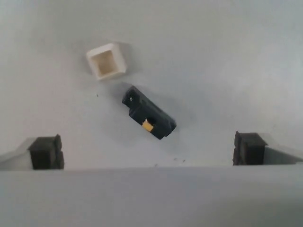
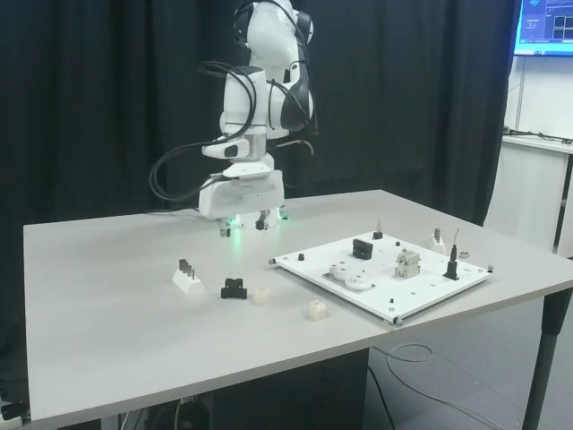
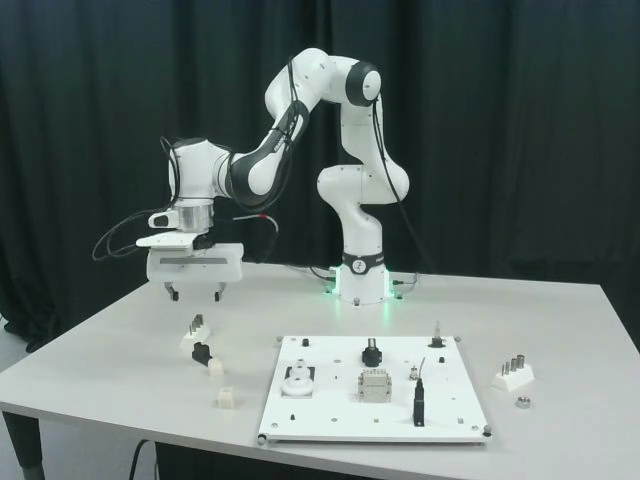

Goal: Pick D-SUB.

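The D-SUB, a small black connector [image 1: 149, 112], lies flat on the grey table with a small metal part on one side. It also shows as the black connector [image 2: 235, 288] [image 3: 202, 353] near the table's front left. My gripper [image 1: 147, 150] [image 2: 242, 226] [image 3: 195, 294] hangs well above it, open, with nothing between its black fingertips [image 1: 46, 152]. The connector lies between the two fingers' lines in the wrist view. Nothing touches it.
A hollow white cube [image 1: 107, 60] [image 2: 260, 295] [image 3: 215, 367] sits right beside the connector. A white holder with pins [image 2: 186, 273] [image 3: 196, 330] and another white cube [image 2: 317, 310] [image 3: 226, 397] are nearby. The white assembly board [image 2: 295, 262] [image 3: 330, 410] carries several parts.
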{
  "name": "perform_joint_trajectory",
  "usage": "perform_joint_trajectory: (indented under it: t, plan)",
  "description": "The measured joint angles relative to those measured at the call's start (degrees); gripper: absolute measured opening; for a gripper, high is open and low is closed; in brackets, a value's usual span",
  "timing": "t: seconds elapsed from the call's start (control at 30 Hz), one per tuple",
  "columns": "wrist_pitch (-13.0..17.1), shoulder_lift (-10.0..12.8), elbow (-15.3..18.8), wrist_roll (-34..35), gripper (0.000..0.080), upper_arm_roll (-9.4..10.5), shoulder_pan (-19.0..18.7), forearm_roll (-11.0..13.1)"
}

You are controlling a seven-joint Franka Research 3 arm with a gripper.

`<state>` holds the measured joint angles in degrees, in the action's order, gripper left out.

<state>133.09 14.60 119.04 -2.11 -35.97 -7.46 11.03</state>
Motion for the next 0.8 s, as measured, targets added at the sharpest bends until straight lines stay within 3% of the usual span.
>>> perform_joint_trajectory:
  t: [0.5,0.8]
  plan:
    - [0.2,0.9,0.0,24.3,0.0800,-0.47,0.2,-0.4]
    - [0.1,2.0,0.0,27.1,0.0800,-0.61,0.5,-0.3]
